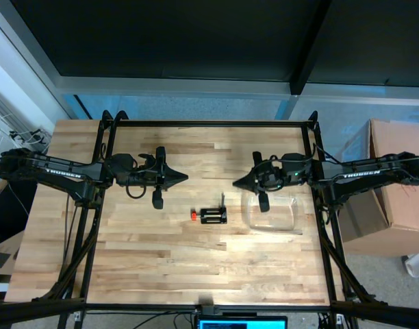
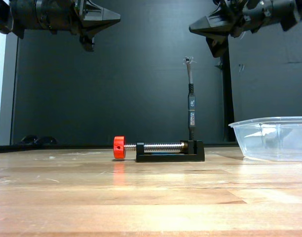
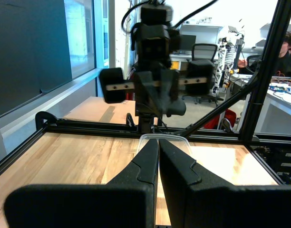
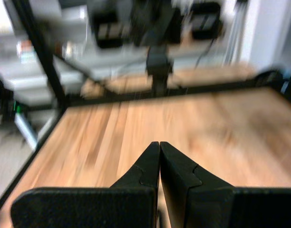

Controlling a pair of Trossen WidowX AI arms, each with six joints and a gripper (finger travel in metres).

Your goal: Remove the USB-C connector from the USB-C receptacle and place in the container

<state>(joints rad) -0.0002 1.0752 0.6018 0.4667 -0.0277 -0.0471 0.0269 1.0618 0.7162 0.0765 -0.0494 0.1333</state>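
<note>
High view, and both arms reach in from the side edges of the table (image 1: 161,267), stretched out nearly level, noses pointing at each other across the middle. The left gripper (image 1: 184,178) hangs over the boards left of centre. The right gripper (image 1: 237,183) faces it from the other side, its body over the far left corner of the clear plastic container (image 1: 281,218). There's a gap between the two tips, and nearer the camera than that gap sits a small black screw clamp (image 1: 214,216) with its red knob (image 1: 194,215).

Low view now: both grippers ride high, well above everything on the table. The USB-C connector (image 2: 191,106) stands upright, its lower end plugged into the USB-C receptacle (image 2: 193,143) at the clamp's right end, with a short frayed cable stub poking up on top. Both grippers are well clear of it. The container sits to the right of the clamp, apart from it.

Left wrist view: fingers (image 3: 146,164) pressed together, tip to tip, gripping nothing, with the right arm straight ahead. Right wrist view, same story: fingers (image 4: 148,166) closed on each other, wood planks below, the left arm blurred beyond.
</note>
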